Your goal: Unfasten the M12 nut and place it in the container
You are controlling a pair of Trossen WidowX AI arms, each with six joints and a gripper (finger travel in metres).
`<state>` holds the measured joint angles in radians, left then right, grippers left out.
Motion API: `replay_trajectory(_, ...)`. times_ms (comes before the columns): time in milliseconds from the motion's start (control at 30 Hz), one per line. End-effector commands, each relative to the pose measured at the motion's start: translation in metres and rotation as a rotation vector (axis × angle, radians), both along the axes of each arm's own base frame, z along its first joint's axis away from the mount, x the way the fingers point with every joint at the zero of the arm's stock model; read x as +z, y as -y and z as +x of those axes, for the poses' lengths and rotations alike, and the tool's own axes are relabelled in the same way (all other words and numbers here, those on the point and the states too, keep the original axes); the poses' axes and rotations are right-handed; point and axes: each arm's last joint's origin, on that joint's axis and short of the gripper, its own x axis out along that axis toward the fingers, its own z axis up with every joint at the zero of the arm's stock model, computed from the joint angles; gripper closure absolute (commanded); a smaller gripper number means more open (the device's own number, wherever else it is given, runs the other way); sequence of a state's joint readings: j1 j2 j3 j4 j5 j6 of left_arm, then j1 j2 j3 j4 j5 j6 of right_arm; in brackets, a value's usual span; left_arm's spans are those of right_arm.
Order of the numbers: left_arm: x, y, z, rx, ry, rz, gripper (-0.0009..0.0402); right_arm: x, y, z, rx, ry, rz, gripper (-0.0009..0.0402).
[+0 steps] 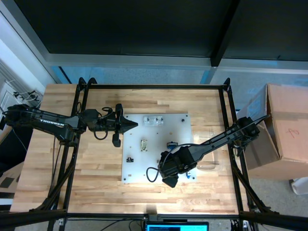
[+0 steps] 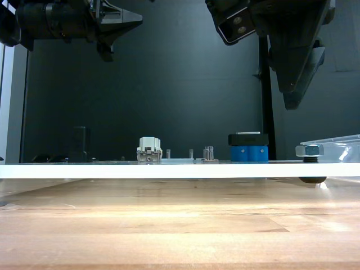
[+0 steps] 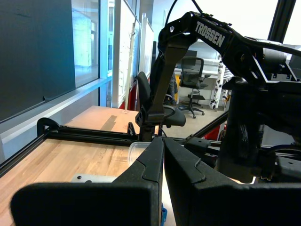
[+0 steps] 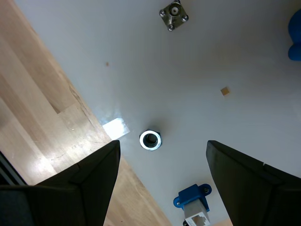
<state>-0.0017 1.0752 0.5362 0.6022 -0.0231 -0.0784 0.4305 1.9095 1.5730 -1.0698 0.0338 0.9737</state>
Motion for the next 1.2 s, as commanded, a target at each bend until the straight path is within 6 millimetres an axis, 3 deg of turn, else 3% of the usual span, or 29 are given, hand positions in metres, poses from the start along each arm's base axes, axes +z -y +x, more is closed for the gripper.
replay_trajectory(33, 0.0, 0.0, 0.0, 0.0, 0.001, 0.0, 0.0393, -0.008, 0.0, 0.002, 0.018, -0.017, -0.012, 0.0135)
replay_trajectory(400, 0.0, 0.0, 0.0, 0.0, 0.0, 0.0, 0.0393, -0.049, -0.005, 0.017, 0.07, -0.077, -0.04, 0.0135)
replay_trajectory(667, 0.0, 0.0, 0.0, 0.0, 0.001, 0.0, 0.0393, -0.054, -0.006, 0.019, 0.095, -0.08, -0.039, 0.0144)
replay_trajectory(800, 0.0, 0.0, 0.0, 0.0, 0.0, 0.0, 0.0393, -0.053, -0.006, 0.018, 0.095, -0.08, -0.039, 0.0185)
replay_trajectory(1200, 0.0, 0.0, 0.0, 0.0, 0.001, 0.0, 0.0393, -0.054, -0.006, 0.018, 0.139, -0.078, -0.044, 0.0359)
